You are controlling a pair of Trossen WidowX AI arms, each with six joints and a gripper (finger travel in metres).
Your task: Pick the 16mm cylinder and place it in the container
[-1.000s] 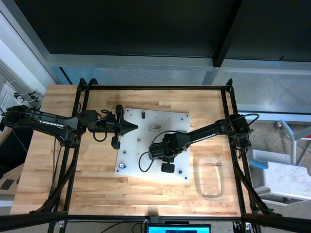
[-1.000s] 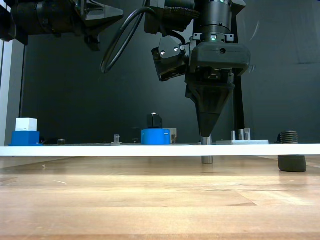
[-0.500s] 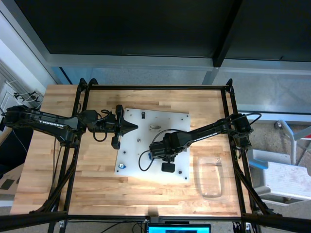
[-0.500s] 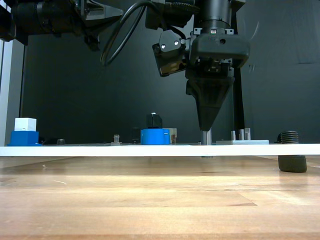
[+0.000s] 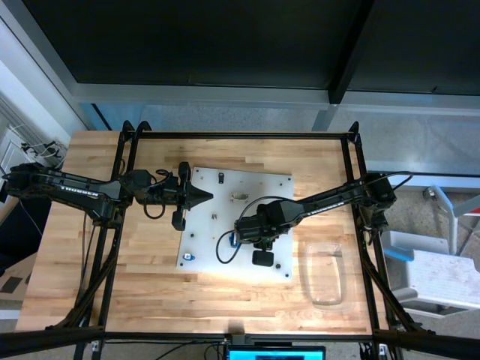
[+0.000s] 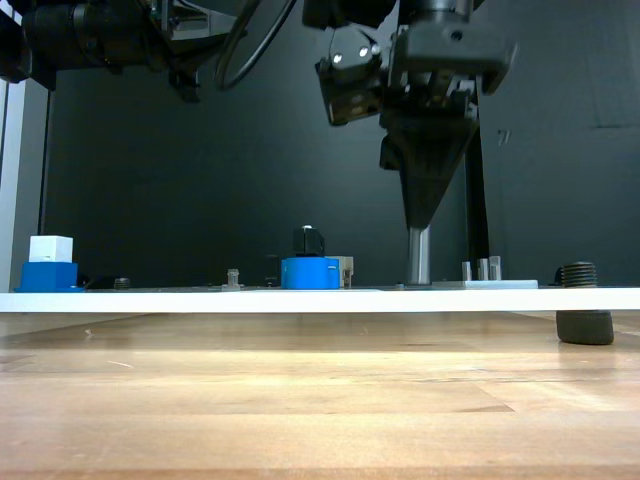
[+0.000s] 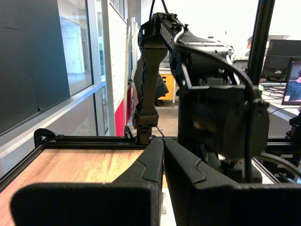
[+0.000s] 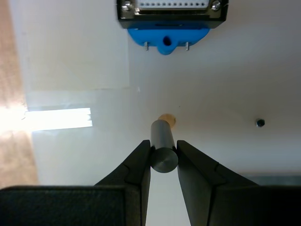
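Note:
The 16mm cylinder (image 8: 163, 143) is a short grey metal peg held upright between the fingers (image 8: 139, 162) of my right gripper (image 8: 163, 151), which is shut on it. It hangs just above a small hole (image 8: 166, 117) in the white board. In the low view the cylinder (image 6: 418, 258) has its bottom end at about the level of the board top, under the right gripper (image 6: 421, 226). The container (image 5: 327, 274), a clear tray, lies on the wood to the right of the board. My left gripper (image 5: 205, 196) is shut and hovers at the board's left edge.
The white board (image 5: 259, 187) carries a blue connector (image 8: 167, 35), a blue round part (image 6: 311, 272), small pegs (image 6: 480, 269) and a blue-and-white block (image 6: 50, 265). A black knob (image 6: 583, 315) stands at the board's right end. A black frame surrounds the table.
My right gripper has risen, drawing the cylinder up out of its hole in the board. The left arm has not moved.

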